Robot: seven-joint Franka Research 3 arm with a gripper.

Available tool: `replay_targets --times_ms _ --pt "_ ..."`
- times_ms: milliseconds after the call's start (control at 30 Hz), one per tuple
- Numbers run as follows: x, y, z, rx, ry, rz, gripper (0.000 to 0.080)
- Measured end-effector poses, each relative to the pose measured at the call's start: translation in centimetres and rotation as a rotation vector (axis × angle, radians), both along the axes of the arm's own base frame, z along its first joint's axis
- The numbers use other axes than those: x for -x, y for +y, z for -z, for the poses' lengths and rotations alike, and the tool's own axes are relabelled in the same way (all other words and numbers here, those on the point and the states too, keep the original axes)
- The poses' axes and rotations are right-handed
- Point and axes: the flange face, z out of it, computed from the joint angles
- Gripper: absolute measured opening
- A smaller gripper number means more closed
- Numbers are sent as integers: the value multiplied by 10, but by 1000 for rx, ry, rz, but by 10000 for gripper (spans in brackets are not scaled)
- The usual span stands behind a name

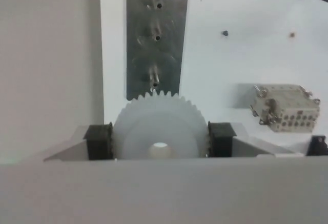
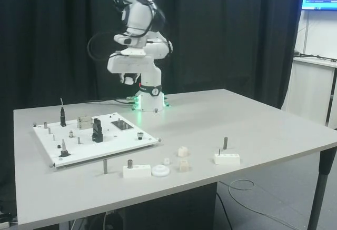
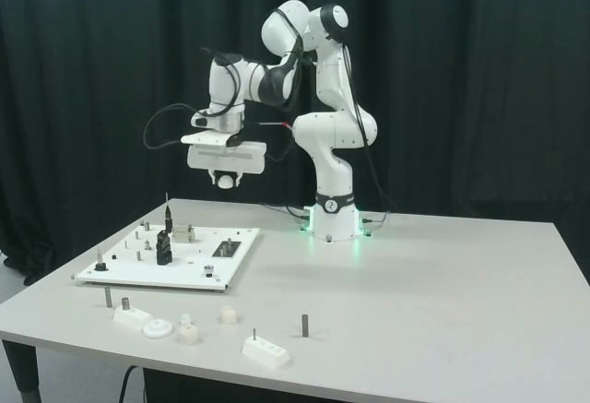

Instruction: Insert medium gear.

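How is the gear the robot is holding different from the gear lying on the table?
The held gear is up in the air, clamped between the tool's black fingers; the loose gear lies flat on the grey table, untouched. The held gear hangs above the white board, while the loose gear sits off the board, beside a small white block. Both are white, round and have a hole in the middle.

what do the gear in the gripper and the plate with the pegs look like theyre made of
The gear held between the black fingers looks like white plastic: matte, slightly translucent, with evenly moulded teeth. The peg plate set into the white board looks like bare metal, probably aluminium: grey with a dull, mottled sheen. Its three pegs also look metallic, though that is harder to tell.
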Motion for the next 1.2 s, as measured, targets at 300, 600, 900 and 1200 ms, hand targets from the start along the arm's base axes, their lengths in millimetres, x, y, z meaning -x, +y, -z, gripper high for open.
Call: replay_targets --times_ms 300,600,900,1200 --pt "17 -34 26 -116 -22 -36 396" --pt "27 -57 54 -200 -62 -59 396" --pt "26 -65 79 -251 -91 -63 396" --pt "17 -61 95 -256 -93 -101 396"
